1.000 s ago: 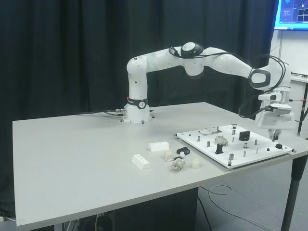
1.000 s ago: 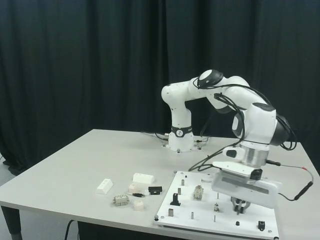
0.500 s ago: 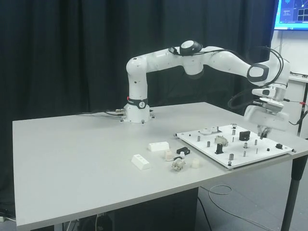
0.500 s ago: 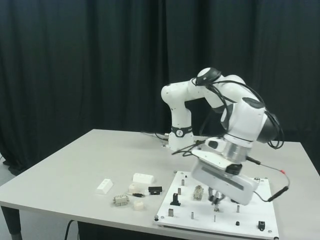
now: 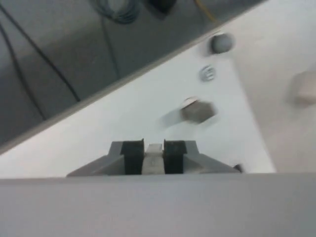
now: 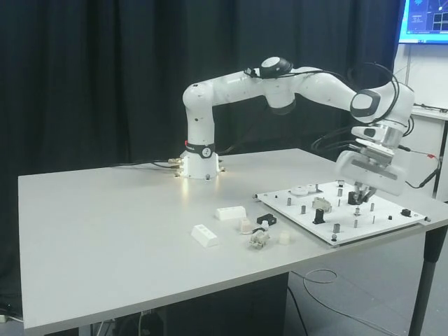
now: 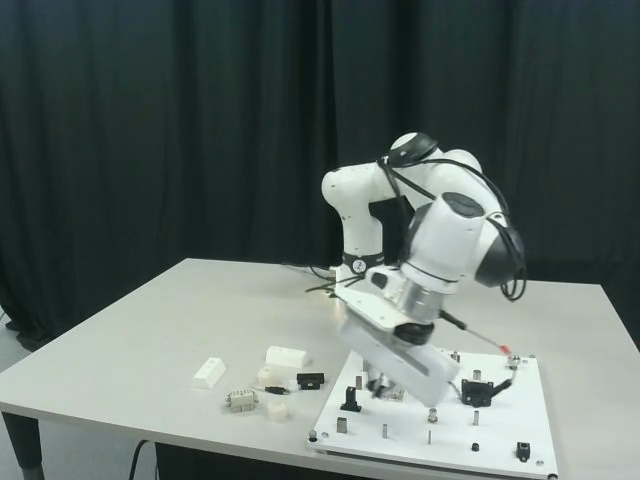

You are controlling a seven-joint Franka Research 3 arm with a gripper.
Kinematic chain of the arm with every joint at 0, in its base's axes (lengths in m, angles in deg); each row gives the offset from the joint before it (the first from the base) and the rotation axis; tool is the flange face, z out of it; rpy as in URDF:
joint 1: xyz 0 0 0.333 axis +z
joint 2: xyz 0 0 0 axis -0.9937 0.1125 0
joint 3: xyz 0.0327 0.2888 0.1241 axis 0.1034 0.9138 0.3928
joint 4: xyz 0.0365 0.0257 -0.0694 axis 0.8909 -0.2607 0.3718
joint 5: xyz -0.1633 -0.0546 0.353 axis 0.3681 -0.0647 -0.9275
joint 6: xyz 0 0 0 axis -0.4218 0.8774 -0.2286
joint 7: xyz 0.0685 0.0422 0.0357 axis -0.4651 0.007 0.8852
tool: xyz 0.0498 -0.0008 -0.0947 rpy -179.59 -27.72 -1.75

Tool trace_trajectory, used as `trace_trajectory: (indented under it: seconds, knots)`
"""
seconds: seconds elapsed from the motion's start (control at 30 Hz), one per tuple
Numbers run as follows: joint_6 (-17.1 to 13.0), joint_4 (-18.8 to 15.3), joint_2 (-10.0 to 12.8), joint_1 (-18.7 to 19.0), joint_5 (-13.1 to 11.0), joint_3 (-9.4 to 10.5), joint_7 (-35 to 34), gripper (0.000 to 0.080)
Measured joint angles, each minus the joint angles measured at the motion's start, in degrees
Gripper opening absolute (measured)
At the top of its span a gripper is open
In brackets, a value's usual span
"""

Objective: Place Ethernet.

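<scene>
My gripper (image 5: pixel 153 157) shows two black fingertips (image 5: pixel 133 156) shut on a small whitish piece, the Ethernet plug (image 5: pixel 154 160). It hangs tilted over the middle of the white board (image 6: pixel 388 222), near a black block (image 6: pixel 355 198). In the second room view the gripper (image 7: pixel 378 384) is low over the board (image 7: pixel 500 432), close to its left half. A small black socket (image 6: pixel 404 211) sits alone at the board's right end, seen in the second room view as the socket (image 7: pixel 521 451). The plug is too small to make out in the room views.
The board carries several pegs, a black bracket (image 6: pixel 319 213) and a hex-headed peg (image 5: pixel 197 111). On the grey table left of it lie white blocks (image 6: pixel 205 235) (image 6: pixel 230 212), a small connector (image 6: pixel 259 240) and a black part (image 6: pixel 266 219). Cables lie on the floor (image 5: pixel 116 10).
The hand has swung from the board's right end, above the black socket, leftward to the board's middle and has tilted over.
</scene>
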Motion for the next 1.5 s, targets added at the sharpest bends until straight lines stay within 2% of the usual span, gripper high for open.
trace_trajectory:
  seconds: [0.2, 0.4, 0.83, 1.23, 1.5]
  knots:
    - [0.05, -2.88, 0.01, -0.44, -0.23, -1.75, 1.94, 0.0079]
    - [0.08, -6.67, 0.04, -0.39, -1.44, -3.58, 5.69, 0.0079]
    - [-0.15, -16.67, 0.99, 0.97, -6.63, -7.93, 16.84, 0.0079]
    - [-4.54, -26.53, 1.39, 3.15, -10.71, -9.13, 25.83, 0.0079]
    - [-8.13, -32.19, 1.39, 4.4, -12.17, -9.36, 30.41, 0.0079]
